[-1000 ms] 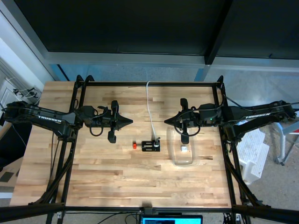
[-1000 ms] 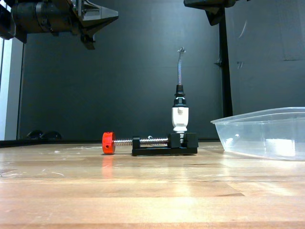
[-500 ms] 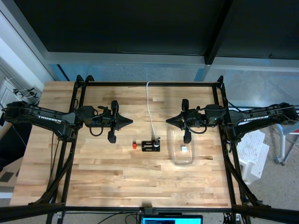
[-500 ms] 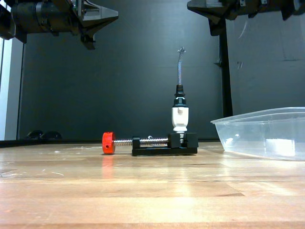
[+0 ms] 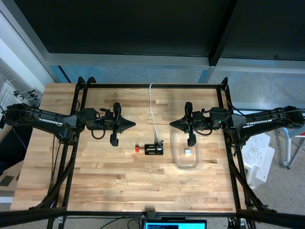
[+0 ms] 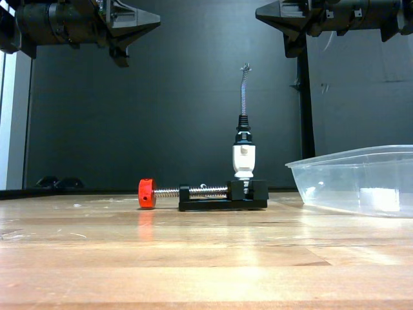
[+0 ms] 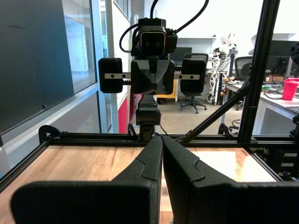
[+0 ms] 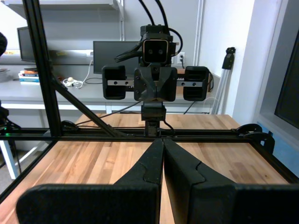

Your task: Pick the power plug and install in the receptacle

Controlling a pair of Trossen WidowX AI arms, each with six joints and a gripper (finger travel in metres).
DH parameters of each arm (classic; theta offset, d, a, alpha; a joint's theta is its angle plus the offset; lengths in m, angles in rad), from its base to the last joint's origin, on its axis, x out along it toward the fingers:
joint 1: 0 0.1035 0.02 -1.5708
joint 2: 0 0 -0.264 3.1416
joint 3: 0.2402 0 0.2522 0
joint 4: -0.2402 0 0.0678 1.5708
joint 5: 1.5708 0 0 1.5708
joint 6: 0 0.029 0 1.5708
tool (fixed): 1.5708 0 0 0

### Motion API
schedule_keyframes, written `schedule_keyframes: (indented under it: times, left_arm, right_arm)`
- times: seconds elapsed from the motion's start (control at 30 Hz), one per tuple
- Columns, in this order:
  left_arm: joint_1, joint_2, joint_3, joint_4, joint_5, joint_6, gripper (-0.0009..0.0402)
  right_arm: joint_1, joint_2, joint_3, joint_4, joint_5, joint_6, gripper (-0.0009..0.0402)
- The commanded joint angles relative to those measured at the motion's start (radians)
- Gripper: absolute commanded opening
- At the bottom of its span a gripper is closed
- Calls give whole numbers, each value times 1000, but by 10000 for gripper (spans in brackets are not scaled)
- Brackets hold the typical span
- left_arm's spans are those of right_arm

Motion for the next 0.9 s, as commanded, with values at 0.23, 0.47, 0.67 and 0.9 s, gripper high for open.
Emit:
schedule_keyframes:
  times: [0.23, 0.47, 0.67, 0.9]
  left_arm:
    - [0, 0, 0, 0, 0, 0, 0]
    - [0, 0, 0, 0, 0, 0, 0]
    - [0, 0, 0, 0, 0, 0, 0]
    - [0, 0, 0, 0, 0, 0, 0]
  right_arm:
    - [-35, 1, 0, 13, -21, -8, 0]
    - [-48, 1, -3, 23, -20, 12, 0]
    - [-48, 1, -18, 44, -19, 18, 0]
    - [-48, 1, -18, 43, -21, 18, 0]
